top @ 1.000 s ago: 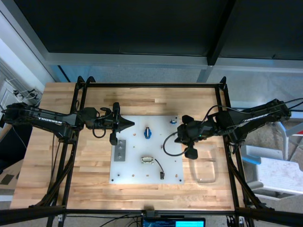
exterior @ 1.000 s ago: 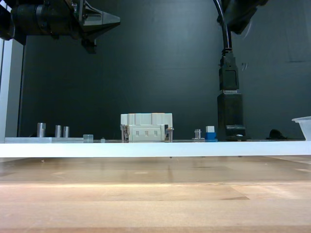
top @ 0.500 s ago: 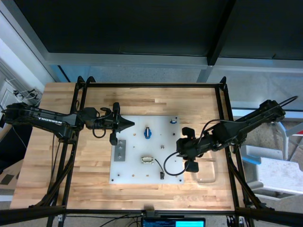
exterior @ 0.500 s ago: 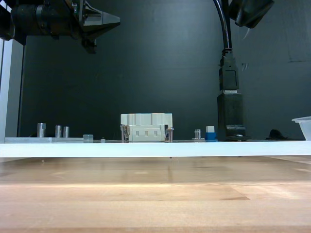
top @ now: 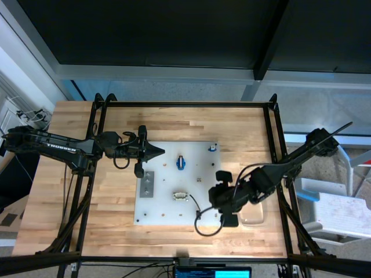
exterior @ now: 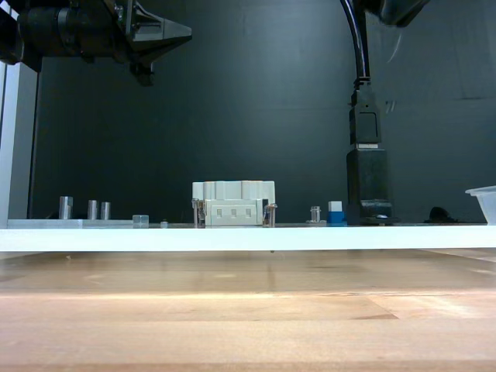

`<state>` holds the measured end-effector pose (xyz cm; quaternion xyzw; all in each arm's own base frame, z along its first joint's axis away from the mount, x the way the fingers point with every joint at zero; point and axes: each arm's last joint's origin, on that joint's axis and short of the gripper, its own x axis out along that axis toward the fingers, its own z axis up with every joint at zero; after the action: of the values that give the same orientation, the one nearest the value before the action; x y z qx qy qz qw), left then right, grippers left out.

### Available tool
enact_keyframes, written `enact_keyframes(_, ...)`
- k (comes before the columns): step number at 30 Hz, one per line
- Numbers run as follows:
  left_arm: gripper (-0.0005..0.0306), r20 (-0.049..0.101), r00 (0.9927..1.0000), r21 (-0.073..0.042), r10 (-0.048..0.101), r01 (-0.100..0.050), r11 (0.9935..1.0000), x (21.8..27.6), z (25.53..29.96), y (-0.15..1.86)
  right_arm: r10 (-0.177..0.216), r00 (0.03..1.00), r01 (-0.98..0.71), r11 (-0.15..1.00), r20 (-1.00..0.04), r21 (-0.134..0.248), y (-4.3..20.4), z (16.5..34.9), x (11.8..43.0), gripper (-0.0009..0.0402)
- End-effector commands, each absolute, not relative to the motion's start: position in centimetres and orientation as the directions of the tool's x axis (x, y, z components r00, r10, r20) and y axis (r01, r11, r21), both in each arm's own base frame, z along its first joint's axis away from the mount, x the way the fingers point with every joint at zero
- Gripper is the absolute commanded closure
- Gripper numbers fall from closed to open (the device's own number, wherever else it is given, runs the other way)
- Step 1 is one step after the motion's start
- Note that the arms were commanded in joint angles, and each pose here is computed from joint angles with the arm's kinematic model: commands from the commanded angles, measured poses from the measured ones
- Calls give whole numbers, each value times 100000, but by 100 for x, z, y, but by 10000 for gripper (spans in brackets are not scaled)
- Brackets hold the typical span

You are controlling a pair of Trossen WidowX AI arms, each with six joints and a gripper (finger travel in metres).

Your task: Remove the USB connector from the USB hub and place in the container

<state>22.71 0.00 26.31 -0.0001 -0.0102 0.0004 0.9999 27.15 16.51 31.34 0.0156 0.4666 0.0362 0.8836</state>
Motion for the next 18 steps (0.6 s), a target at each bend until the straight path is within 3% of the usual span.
enact_keyframes(1,300,2117,99978,17,76,-77,100000,2271,2632,0,8232,54941,-3868,99657,-83149,7311,1719,3087,2738,221)
enact_keyframes(10,300,2117,99978,17,76,-77,100000,2271,2632,0,7556,53539,-1553,99670,-84122,7964,1861,2924,2816,195)
enact_keyframes(18,300,2079,99978,17,76,-77,100000,2271,2632,0,4636,53468,-411,99862,-84378,5227,1923,2779,2917,196)
